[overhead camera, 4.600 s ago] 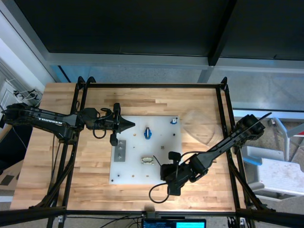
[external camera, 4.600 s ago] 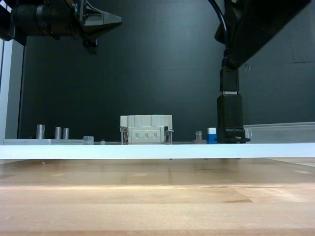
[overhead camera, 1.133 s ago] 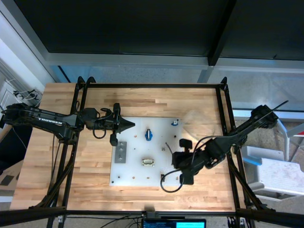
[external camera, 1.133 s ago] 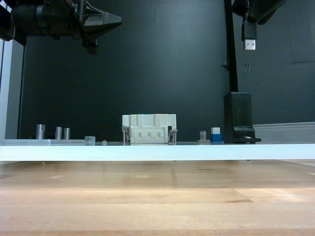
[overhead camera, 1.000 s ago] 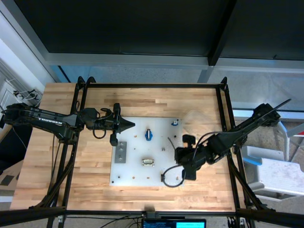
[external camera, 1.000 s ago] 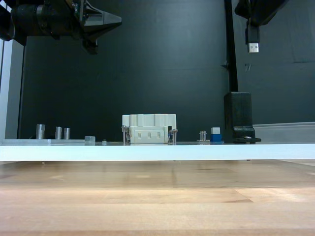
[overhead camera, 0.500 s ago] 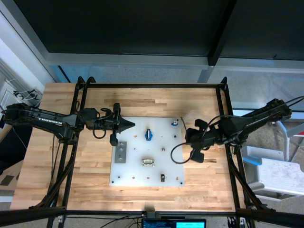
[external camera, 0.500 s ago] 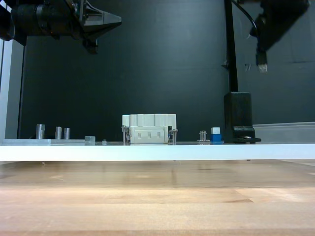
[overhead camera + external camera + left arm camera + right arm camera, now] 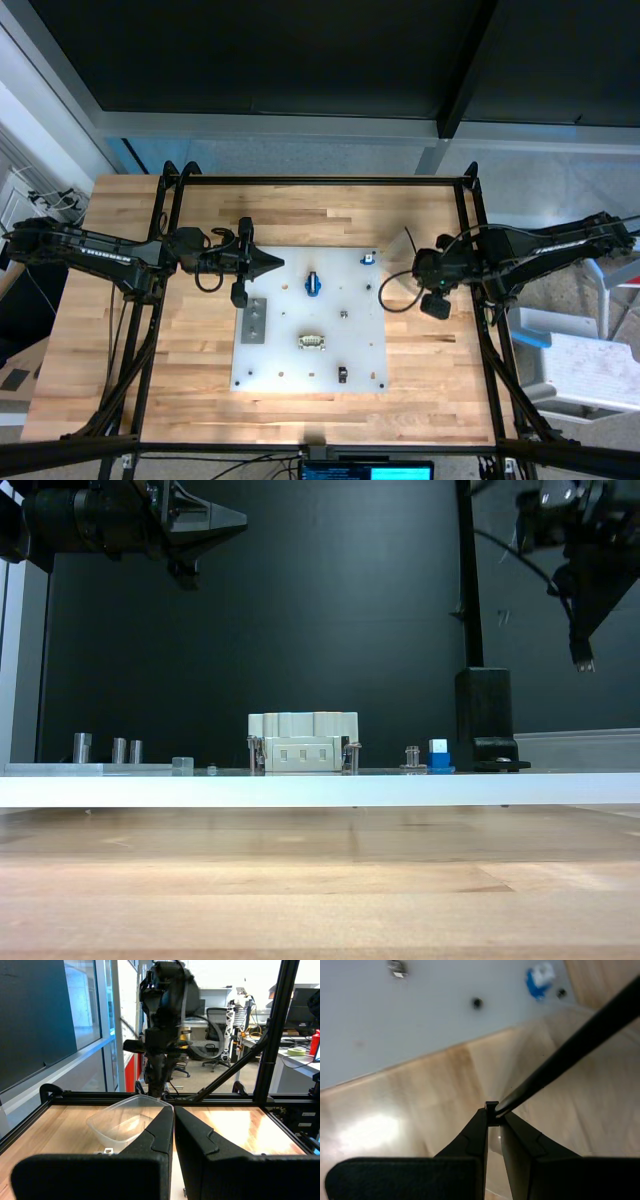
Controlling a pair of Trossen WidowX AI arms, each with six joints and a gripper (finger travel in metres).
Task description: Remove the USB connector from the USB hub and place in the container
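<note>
The first half of the task is judged done. The USB connector (image 9: 580, 645) is clear of the USB hub (image 9: 484, 715), which stands alone on the white board (image 9: 290, 300), well below and to one side of the fingers of the right gripper (image 9: 492, 1116). Those fingers are seen clamped on the connector's small black body, and the thin cable tail (image 9: 570, 1055) runs off slantwise from between the fingertips. The plug is held pointing downward, its metal end hanging just below the fingertips in the air and touching nothing.

What is left is the placing. The container (image 9: 122, 1120) lies on the desk (image 9: 150, 350) beneath the right fingers (its clear walls are hard to pick out against the wood). In the left wrist view the right arm (image 9: 165, 1020) is seen hanging over the container's far rim. Whether the plug is squarely over the hollow or only over the rim cannot be told. A lowering and an opening of the fingers are yet to be done. Care is judged to be needed so that the springy cable tail is not draped over the rim.

The left gripper (image 9: 173, 1127) is parked above the board's other edge. Its fingers are closed together on nothing, and the container is seen beyond their tips.
</note>
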